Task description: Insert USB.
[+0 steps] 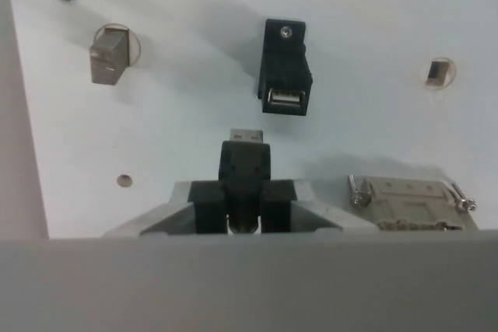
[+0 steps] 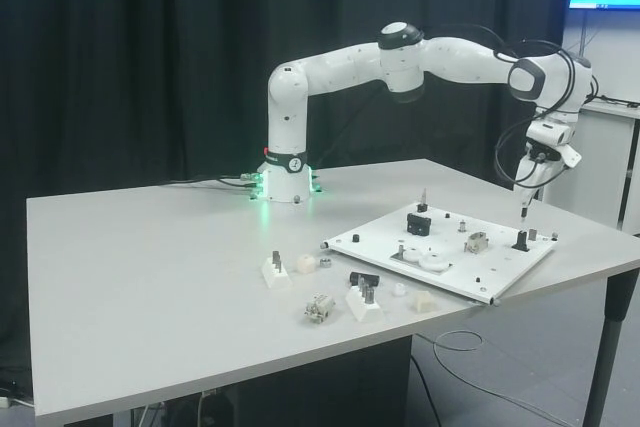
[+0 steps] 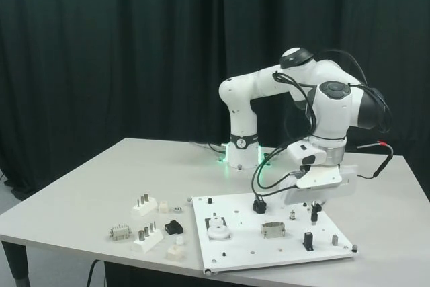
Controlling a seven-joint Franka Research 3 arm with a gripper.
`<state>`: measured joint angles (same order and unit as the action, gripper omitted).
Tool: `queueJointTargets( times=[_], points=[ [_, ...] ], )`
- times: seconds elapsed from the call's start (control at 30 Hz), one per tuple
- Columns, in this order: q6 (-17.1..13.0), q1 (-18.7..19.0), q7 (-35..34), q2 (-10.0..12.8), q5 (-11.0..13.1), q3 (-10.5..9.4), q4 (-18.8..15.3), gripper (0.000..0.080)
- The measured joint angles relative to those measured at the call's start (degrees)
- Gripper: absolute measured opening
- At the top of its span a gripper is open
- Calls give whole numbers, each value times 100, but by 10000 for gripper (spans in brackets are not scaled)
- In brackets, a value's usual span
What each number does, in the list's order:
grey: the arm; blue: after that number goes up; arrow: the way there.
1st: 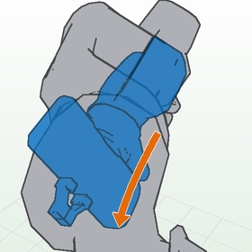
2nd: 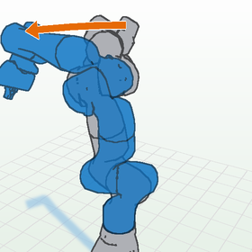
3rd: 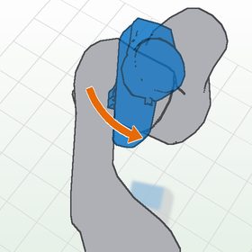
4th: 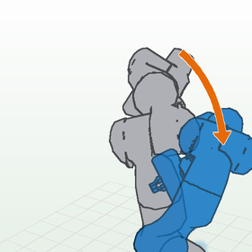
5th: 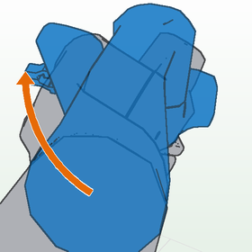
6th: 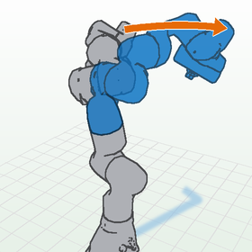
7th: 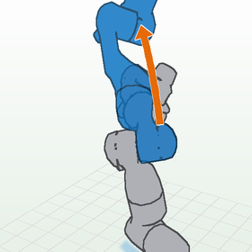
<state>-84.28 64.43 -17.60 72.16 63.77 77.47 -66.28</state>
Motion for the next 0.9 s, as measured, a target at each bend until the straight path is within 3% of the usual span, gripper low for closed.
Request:
queueJointTargets(
  times=[0.9],
  points=[
    [-200,-119,-20,2,-144,-160,6,87]
  ],
)
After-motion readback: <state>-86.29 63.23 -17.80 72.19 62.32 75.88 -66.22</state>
